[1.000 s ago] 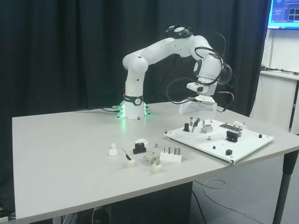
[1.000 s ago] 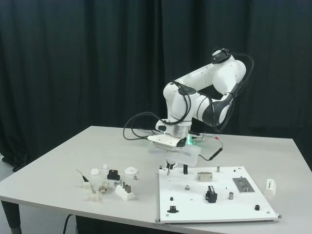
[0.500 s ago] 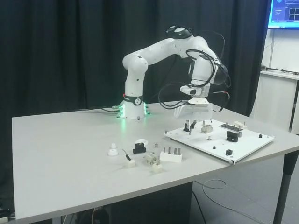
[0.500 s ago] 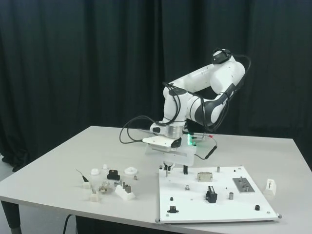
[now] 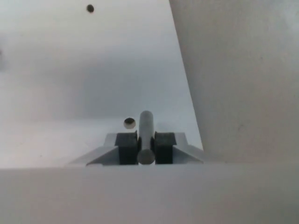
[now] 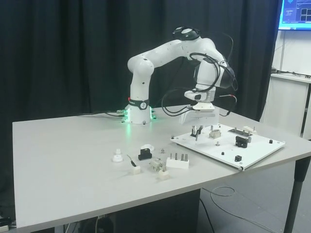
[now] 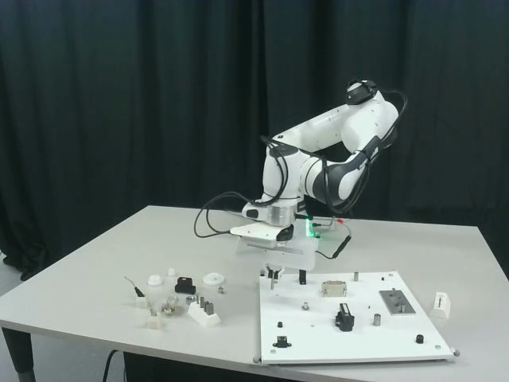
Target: Insert round peg 2.
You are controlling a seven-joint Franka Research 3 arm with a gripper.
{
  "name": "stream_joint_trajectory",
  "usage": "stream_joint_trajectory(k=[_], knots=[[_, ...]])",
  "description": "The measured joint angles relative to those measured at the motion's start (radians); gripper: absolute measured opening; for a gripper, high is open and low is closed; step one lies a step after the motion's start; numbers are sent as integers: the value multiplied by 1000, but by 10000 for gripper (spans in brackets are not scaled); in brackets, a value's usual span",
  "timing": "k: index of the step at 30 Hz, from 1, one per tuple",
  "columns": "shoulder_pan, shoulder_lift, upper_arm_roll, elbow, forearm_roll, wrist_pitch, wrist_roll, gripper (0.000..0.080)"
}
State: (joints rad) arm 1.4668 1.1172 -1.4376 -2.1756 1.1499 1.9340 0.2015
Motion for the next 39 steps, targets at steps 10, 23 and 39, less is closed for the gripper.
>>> stream_joint_trajectory(k=[10, 23, 39], knots=[[17, 0, -1, -23, 32, -5, -18, 73], [34, 3, -1, -57, 63, 6, -41, 73], [42, 57, 5, -77, 143, 9, -80, 73]])
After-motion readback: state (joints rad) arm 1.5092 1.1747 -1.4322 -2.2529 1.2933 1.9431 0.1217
